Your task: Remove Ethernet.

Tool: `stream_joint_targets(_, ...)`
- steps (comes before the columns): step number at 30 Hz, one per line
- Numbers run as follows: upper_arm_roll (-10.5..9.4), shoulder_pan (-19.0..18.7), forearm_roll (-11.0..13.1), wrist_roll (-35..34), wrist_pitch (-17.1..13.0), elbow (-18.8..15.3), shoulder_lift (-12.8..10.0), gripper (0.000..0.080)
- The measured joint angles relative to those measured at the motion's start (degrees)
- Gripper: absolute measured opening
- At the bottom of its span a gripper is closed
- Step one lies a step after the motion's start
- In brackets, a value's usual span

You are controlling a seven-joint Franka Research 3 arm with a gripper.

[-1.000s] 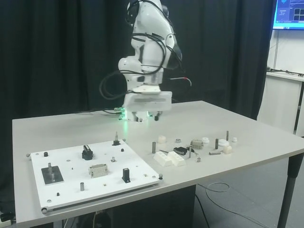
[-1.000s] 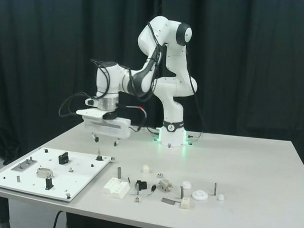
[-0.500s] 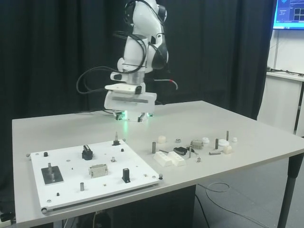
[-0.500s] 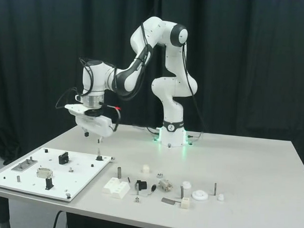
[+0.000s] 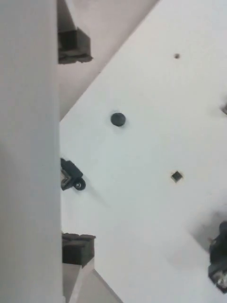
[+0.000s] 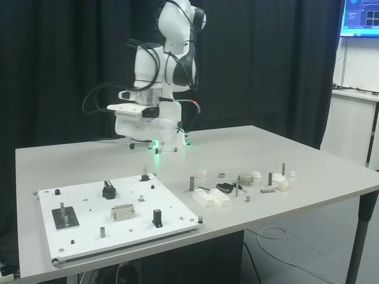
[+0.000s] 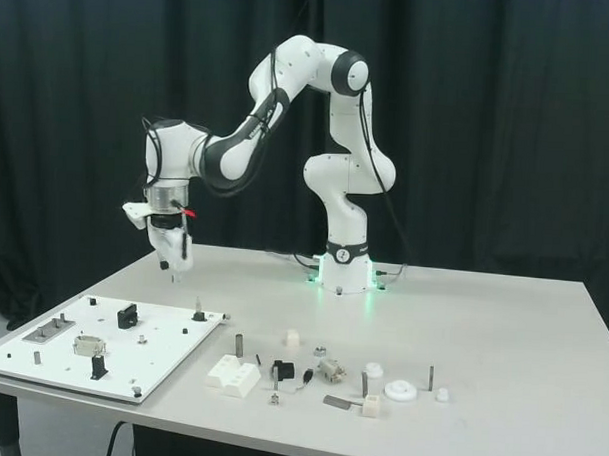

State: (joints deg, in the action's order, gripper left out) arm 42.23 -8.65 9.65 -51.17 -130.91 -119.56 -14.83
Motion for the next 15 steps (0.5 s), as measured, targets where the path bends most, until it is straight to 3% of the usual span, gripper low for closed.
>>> stream_joint_targets(6,0.0,2.1,4.9,-4.0,0.1,0.5,-0.8,0.08)
stream_joint_targets(15,0.04,4.7,14.5,-6.8,2.6,1.1,-2.2,0.08)
